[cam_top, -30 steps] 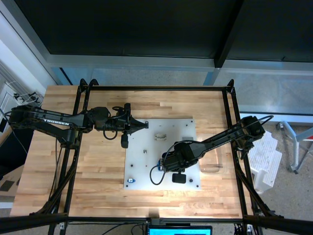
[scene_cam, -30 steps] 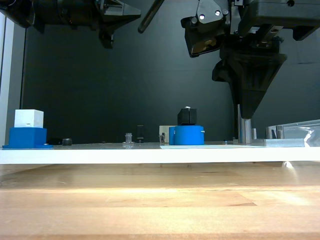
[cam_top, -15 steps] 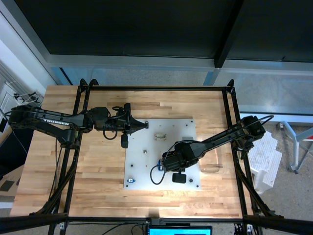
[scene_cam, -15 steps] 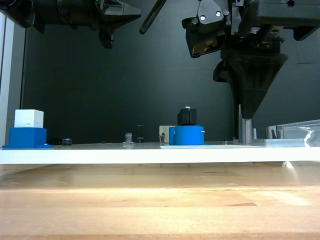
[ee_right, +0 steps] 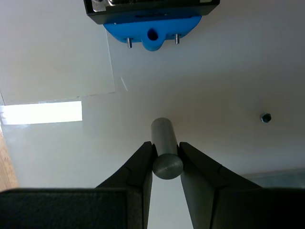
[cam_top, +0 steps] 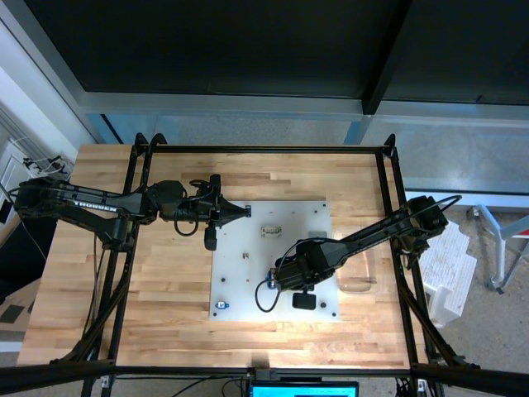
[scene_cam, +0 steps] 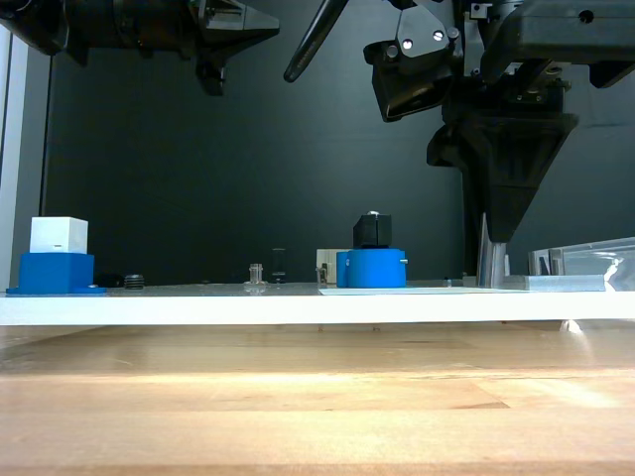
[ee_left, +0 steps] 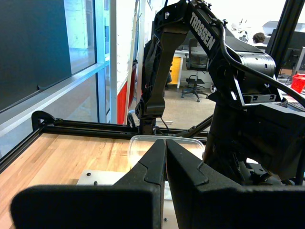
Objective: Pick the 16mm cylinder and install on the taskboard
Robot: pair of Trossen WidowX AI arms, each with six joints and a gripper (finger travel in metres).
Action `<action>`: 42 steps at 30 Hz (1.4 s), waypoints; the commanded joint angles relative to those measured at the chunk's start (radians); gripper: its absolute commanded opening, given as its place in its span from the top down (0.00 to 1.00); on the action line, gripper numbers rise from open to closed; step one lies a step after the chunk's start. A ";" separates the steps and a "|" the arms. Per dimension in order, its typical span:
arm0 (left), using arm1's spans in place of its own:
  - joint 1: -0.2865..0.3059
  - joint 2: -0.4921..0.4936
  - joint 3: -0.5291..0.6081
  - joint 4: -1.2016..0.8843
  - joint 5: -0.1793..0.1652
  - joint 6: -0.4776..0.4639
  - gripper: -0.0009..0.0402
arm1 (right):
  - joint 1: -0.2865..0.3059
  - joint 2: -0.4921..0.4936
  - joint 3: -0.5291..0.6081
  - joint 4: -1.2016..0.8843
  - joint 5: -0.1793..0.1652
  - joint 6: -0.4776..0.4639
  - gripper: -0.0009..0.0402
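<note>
My right gripper (ee_right: 164,160) is shut on the 16mm cylinder (ee_right: 163,139), a silver-grey metal peg pinched between both fingers. The peg points down at the white taskboard (ee_right: 228,71). In the low view the cylinder (scene_cam: 491,264) stands upright with its lower end at the taskboard (scene_cam: 248,302) surface, under the right gripper (scene_cam: 493,236). From above, the right gripper (cam_top: 282,276) covers the peg near the middle of the taskboard (cam_top: 240,285). My left gripper (cam_top: 241,212) hovers shut and empty over the board's far left edge, its fingers (ee_left: 157,164) pressed together.
A blue part with a black connector (ee_right: 150,21) lies just ahead of the peg. A blue round base (scene_cam: 371,268) and a blue-and-white block (scene_cam: 56,260) stand on the board. A beige connector (cam_top: 269,231) sits farther back. A clear tray (cam_top: 357,266) lies right of the board.
The right gripper and the cylinder have shifted slightly to the right in the low view. The left arm has not moved.
</note>
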 commanded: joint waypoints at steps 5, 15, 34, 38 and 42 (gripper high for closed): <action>0.000 0.000 0.000 0.000 0.000 0.000 0.98 | 0.000 -0.001 -0.038 0.096 0.001 0.010 0.98; 0.000 0.000 0.000 0.000 0.000 0.000 0.98 | 0.000 -0.001 -0.044 0.103 0.002 0.011 0.89; 0.000 0.000 0.000 0.000 0.000 0.000 0.98 | 0.000 -0.056 -0.048 0.100 0.011 -0.013 0.53; 0.000 0.000 0.000 0.000 0.000 0.000 0.98 | -0.008 -0.127 -0.079 0.117 0.029 -0.063 0.54; 0.000 0.000 0.000 0.000 0.000 0.000 0.98 | -0.023 -0.229 -0.138 0.174 0.091 -0.104 0.58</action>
